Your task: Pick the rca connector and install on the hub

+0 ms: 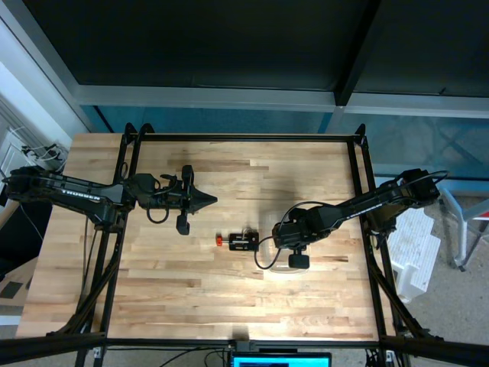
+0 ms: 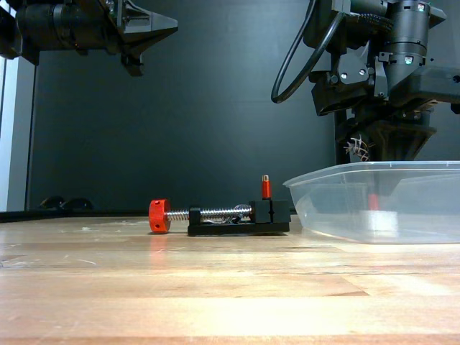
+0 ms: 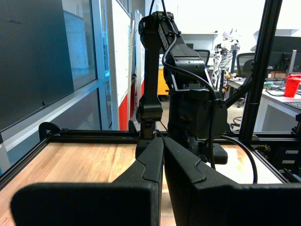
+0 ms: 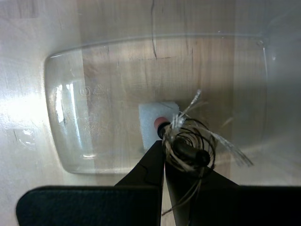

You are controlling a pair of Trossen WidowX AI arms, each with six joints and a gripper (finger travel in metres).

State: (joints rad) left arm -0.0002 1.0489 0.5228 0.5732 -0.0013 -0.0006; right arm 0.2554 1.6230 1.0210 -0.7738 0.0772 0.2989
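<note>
Confirm a firm pinch on rca connector (image 4: 184,150) before lifting straight out of white foam block (image 4: 150,117), then carry to hub (image 1: 243,241) at table's middle. Connector touching tip of right end effector (image 4: 164,148), inside clear tray (image 2: 323,208). Fingers pressed together, actual grip unclear. Left end effector (image 1: 208,200) clenched, raised near table's left edge.

I see the hub (image 2: 233,218) lying on the table (image 2: 215,287), knob (image 2: 159,215) at its 9 o'clock end and tray (image 2: 338,208) just beside at 3 o'clock. The right gripper (image 2: 384,152) hangs over the tray at 2 o'clock with the frayed connector (image 2: 355,148). The left gripper (image 2: 164,27) is at 11 o'clock.
</note>
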